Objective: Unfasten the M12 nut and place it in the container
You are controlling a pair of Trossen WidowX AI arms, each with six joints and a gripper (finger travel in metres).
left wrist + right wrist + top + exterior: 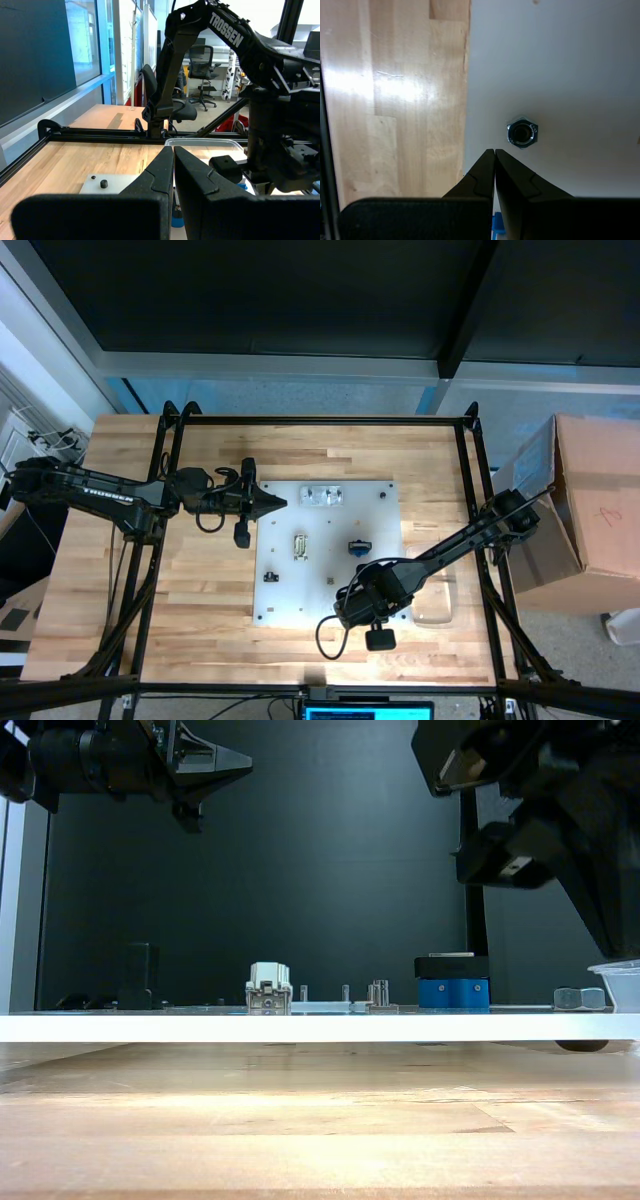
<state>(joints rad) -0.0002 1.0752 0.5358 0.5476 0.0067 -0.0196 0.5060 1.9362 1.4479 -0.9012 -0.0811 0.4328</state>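
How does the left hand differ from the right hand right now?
The left hand hovers over the white board's far left corner; the right hand hangs over its near right part.
The left hand points level across the board; the right hand points straight down.
The right hand has the silver nut on the board beneath it, unheld; whether on its stud, I cannot tell. The left hand has nothing near.
Shared: both shut, empty.
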